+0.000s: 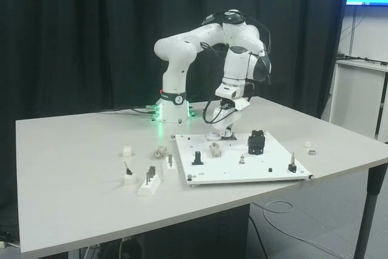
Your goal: Insert medium gear.
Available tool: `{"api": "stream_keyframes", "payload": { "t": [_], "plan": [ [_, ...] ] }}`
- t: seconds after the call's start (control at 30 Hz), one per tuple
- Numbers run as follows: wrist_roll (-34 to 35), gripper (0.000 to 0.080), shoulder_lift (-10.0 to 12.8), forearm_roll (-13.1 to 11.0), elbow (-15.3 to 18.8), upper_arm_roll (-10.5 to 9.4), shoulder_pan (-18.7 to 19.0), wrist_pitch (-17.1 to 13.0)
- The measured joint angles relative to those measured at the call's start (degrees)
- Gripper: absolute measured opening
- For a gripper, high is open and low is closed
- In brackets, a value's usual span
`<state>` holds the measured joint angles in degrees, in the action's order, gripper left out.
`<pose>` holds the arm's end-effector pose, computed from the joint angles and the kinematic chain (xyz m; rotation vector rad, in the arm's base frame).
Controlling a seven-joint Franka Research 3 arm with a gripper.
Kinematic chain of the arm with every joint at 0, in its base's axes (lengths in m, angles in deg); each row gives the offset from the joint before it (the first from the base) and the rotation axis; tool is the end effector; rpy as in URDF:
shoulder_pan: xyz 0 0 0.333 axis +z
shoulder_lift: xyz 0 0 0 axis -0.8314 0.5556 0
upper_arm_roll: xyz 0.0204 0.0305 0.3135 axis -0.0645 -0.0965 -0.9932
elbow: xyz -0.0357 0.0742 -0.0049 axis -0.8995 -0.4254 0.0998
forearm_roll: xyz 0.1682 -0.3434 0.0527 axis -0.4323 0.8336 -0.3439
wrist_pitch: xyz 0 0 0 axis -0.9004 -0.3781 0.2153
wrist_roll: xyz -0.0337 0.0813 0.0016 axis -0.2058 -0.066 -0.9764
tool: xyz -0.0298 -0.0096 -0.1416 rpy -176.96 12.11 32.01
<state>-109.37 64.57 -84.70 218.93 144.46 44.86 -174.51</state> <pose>0.3977 0.0615 0.1731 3.0653 -0.3415 -0.1225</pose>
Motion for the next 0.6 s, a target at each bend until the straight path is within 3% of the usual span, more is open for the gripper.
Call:
{"api": "stream_keyframes", "payload": {
  "t": [0.6],
  "plan": [
    [-7.37, 0.0393, 0.00, 0.69, -0.32, -0.16, 0.07, -0.27]
  ]
}}
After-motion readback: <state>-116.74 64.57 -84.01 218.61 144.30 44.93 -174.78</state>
